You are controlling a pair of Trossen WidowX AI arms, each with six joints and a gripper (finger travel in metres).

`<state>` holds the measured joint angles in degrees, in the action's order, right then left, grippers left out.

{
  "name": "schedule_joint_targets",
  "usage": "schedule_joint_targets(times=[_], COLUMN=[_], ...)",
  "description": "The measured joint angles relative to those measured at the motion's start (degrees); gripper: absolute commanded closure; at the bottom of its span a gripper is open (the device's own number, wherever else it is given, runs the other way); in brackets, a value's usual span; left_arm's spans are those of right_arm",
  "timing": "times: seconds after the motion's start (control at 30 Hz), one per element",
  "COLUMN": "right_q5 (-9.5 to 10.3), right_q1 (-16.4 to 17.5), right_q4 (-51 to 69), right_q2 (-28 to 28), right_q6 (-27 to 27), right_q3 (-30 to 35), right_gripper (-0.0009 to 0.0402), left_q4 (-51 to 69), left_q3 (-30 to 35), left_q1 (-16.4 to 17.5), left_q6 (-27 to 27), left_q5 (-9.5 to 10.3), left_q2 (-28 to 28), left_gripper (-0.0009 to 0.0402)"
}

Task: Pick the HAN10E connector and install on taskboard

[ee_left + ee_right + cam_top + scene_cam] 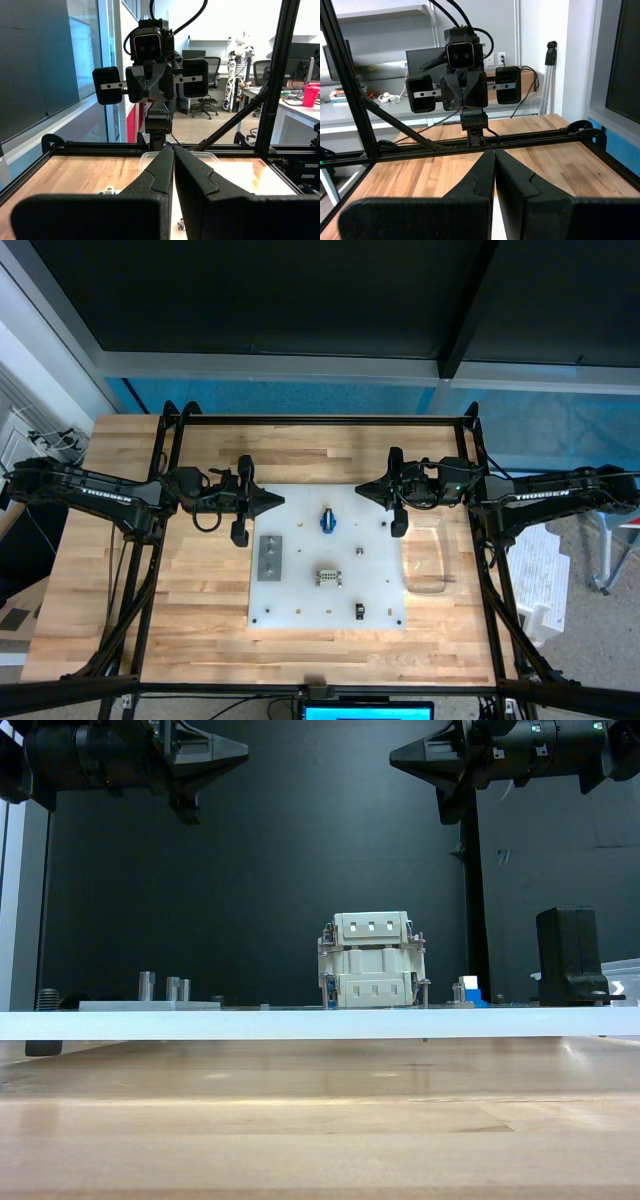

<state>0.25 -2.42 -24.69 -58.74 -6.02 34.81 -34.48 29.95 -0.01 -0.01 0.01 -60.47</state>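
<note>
Hovering closed above taskboard (300,605): left pincer (281,500), right pincer (360,490); HAN10E connector (327,578) on it.

My black left gripper (278,500) and black right gripper (362,490) hang above the white taskboard (300,595) with its grey-beige HAN10E connector (327,578), blue part (327,521) and grey block (270,556).

Robotics lab in an office-type room. A black-framed (320,420) wooden bench (190,580) carried a white taskboard (290,602). Office chairs (202,106), desks (295,102), a monitor (420,60) and a wall shelf (380,14) stood behind.
</note>
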Motion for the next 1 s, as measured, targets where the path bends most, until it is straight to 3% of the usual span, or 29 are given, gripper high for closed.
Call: schedule_joint_targets(times=[0.1, 1.0], right_q5=[0.9, 0.9], right_q1=[0.13, 0.68], right_q4=[0.04, -0.09], right_q2=[0.0, 0.0], right_q6=[-0.24, -0.85], right_q3=[-0.22, -0.63], right_gripper=[0.0393, 0.0393], left_q4=[0.0, 0.0], left_q3=[-0.02, -0.02], left_q1=[0.0, 0.0], left_q6=[0.0, 0.0], left_q5=[0.0, 0.0], left_q2=[0.0, 0.0], left_gripper=[0.0392, 0.0392])
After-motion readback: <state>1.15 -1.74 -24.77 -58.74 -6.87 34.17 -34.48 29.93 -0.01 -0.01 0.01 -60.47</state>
